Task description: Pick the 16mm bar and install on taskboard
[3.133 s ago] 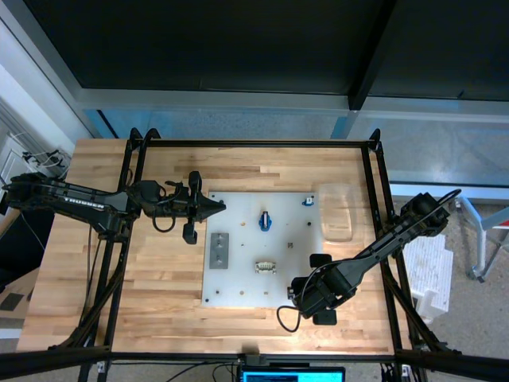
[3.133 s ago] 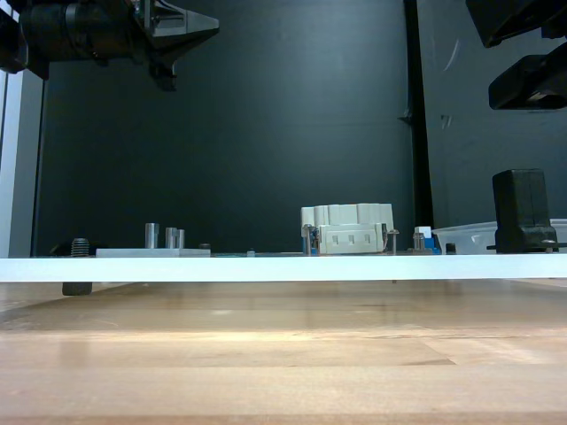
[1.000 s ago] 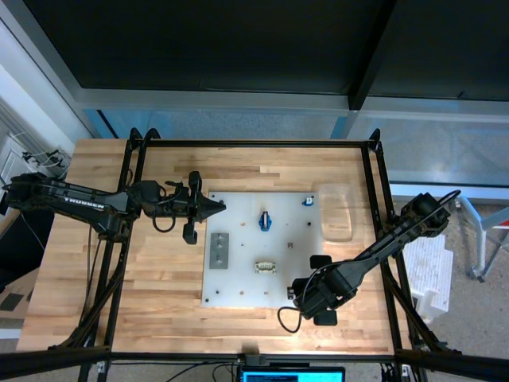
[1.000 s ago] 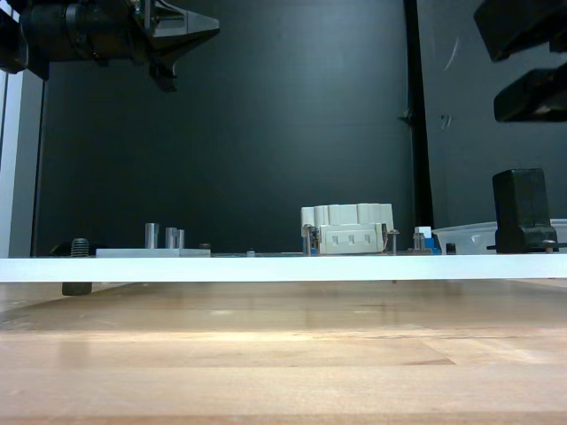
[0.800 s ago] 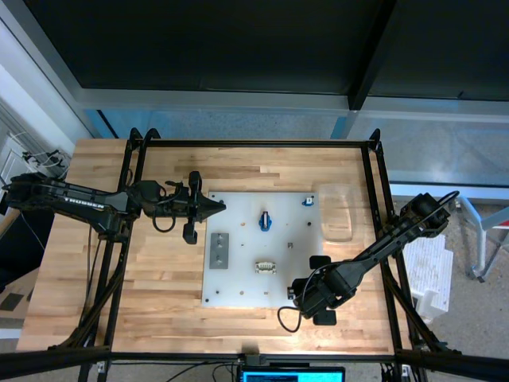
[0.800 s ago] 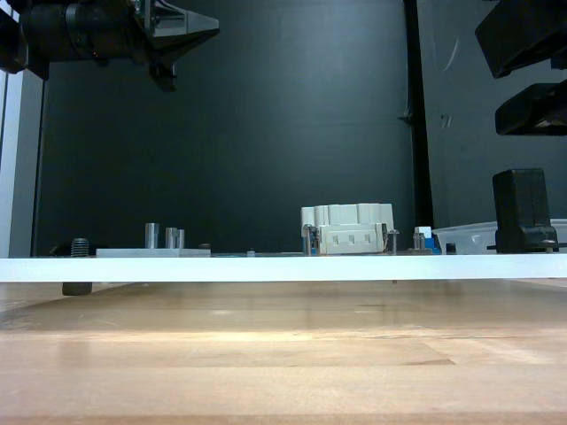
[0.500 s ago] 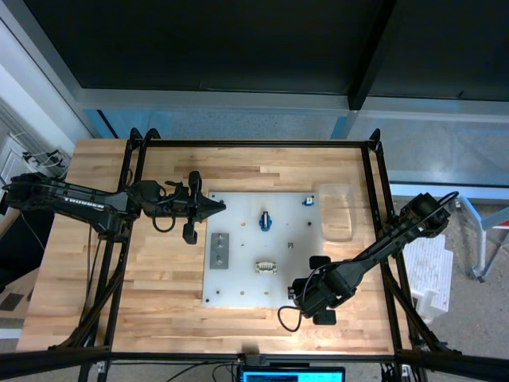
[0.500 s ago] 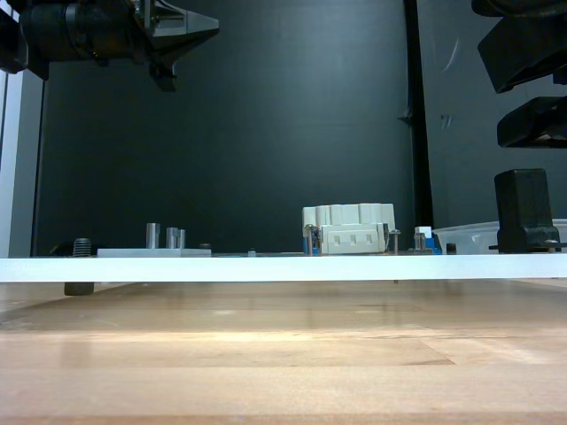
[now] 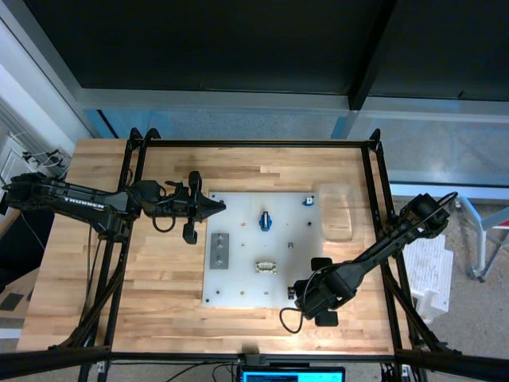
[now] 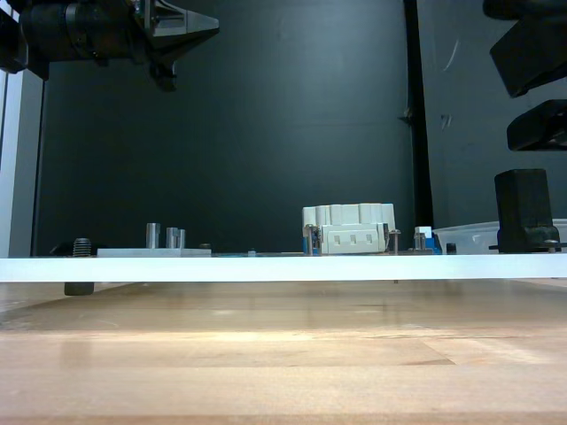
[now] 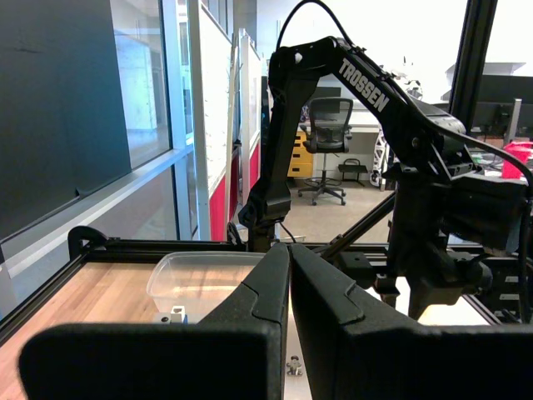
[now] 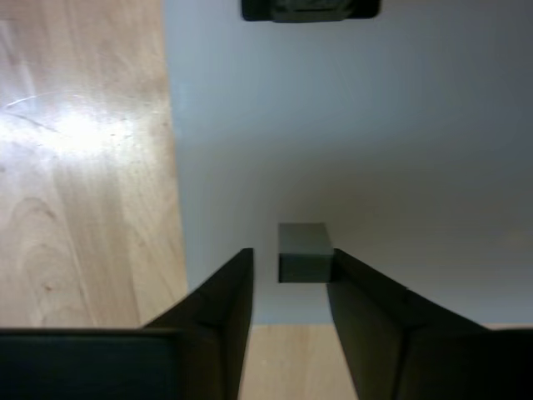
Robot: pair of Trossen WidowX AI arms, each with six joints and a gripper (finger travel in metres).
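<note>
Right fingers: my right fingers (image 12: 218, 300) are apart, pointing down from above the near right corner of the taskboard (image 12: 391, 142).
16mm bar: the 16mm bar (image 12: 305, 252) lies on the white plate just inside that corner, near where the counter (image 12: 83, 167) begins.
Bar to fingers: it is straight below, in the gap between my tips and closer to one of them. Its length seems to run across the gap, but I cannot be sure.
Nearer arm: the right, by far.
Left fingers: my left fingers (image 11: 258, 292) are pressed together, high over the board's far left edge.
Next, I judge: centre on the bar, descend, then close.
</note>
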